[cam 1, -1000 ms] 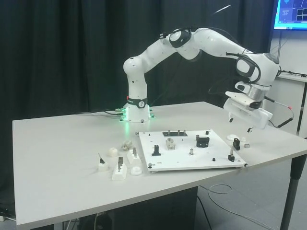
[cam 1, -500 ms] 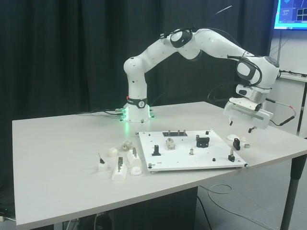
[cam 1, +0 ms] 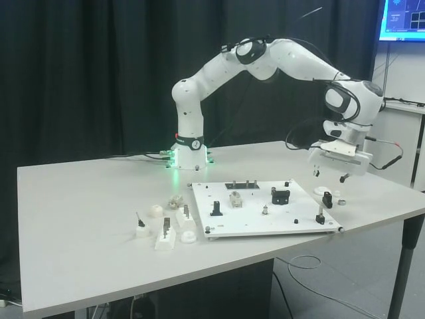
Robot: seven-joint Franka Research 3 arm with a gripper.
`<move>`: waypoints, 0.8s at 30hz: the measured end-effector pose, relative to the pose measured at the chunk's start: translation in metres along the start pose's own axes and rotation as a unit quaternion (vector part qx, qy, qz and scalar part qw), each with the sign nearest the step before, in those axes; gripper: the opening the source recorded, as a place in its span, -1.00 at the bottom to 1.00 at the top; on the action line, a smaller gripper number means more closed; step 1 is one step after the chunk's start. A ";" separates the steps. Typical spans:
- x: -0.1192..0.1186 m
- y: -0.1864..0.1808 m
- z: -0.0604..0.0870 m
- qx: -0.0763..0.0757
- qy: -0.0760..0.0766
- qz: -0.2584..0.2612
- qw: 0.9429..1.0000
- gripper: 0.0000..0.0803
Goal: Pick D-SUB.
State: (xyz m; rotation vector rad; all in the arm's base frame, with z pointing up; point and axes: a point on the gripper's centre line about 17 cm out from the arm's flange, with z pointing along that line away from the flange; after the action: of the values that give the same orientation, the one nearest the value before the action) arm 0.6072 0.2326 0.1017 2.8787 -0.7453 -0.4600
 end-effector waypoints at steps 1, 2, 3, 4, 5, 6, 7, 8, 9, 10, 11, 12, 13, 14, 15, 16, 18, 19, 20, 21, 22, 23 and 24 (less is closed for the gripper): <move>0.000 0.000 0.001 0.001 0.000 -0.009 1.000 0.99; -0.001 0.000 0.001 0.003 0.001 -0.019 1.000 0.99; -0.001 0.000 0.002 0.004 0.001 -0.030 1.000 0.99; -0.002 -0.001 0.003 0.005 0.002 -0.041 0.999 0.99; -0.003 -0.001 0.003 0.006 0.003 -0.052 0.999 0.99; -0.003 -0.001 0.004 0.007 0.003 -0.064 0.998 0.99; -0.004 -0.001 0.005 0.008 0.004 -0.077 0.997 0.99; -0.005 -0.002 0.006 0.009 0.005 -0.090 0.996 0.99; -0.005 -0.002 0.007 0.010 0.006 -0.104 0.994 0.99; -0.006 -0.002 0.008 0.011 0.008 -0.118 0.993 0.99; -0.007 -0.002 0.009 0.011 0.009 -0.131 0.991 0.99; -0.008 -0.003 0.010 0.011 0.010 -0.143 0.990 0.99; -0.008 -0.003 0.011 0.012 0.011 -0.154 0.988 0.99; -0.010 -0.003 0.012 0.012 0.012 -0.165 0.986 0.99; -0.011 -0.004 0.014 0.012 0.013 -0.174 0.985 0.99; -0.012 -0.004 0.015 0.012 0.014 -0.182 0.983 0.99; -0.015 -0.005 0.018 0.010 0.016 -0.196 0.980 0.99; -0.016 -0.005 0.019 0.009 0.017 -0.203 0.979 0.99; -0.018 -0.006 0.021 0.008 0.019 -0.209 0.978 0.99; -0.019 -0.007 0.022 0.006 0.021 -0.215 0.976 0.99; -0.020 -0.007 0.023 0.005 0.024 -0.221 0.975 0.99; -0.021 -0.008 0.024 0.004 0.026 -0.227 0.973 0.99; -0.023 -0.010 0.025 0.003 0.028 -0.234 0.972 0.99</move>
State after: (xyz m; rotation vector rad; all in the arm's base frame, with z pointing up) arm 0.5845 0.2508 0.0816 3.0466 -0.0456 -0.4185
